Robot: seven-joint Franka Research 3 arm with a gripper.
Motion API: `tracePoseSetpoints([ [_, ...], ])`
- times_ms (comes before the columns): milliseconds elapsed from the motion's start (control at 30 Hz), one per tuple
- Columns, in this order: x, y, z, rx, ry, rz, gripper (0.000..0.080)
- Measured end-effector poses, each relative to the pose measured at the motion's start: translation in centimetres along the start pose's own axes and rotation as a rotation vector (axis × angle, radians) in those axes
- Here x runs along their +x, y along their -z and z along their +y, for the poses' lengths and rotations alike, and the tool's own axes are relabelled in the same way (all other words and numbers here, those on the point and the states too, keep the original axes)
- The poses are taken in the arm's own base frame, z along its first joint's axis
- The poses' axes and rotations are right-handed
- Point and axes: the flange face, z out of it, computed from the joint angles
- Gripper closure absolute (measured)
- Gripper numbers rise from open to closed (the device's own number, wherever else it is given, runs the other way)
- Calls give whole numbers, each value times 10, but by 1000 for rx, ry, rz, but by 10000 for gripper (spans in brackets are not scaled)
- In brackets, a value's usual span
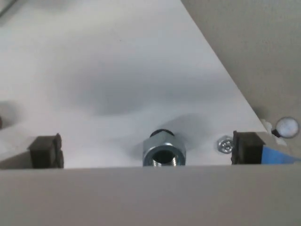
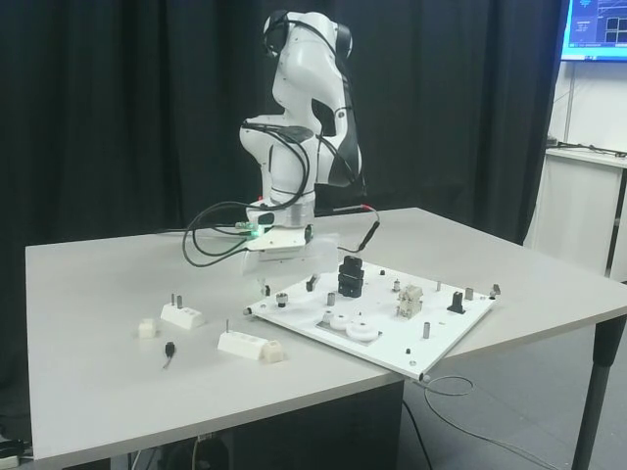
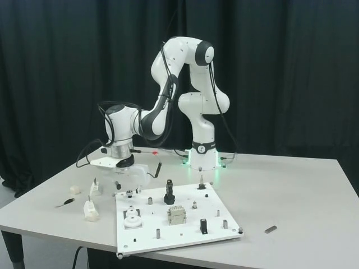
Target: Pick square peg 2.
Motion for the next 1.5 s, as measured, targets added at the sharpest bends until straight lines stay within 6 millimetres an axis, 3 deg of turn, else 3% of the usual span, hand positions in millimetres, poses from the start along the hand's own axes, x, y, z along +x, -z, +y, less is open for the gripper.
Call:
tracePoseSetpoints([
  [1500,12,42,-4,-60,135,-3,3],
])
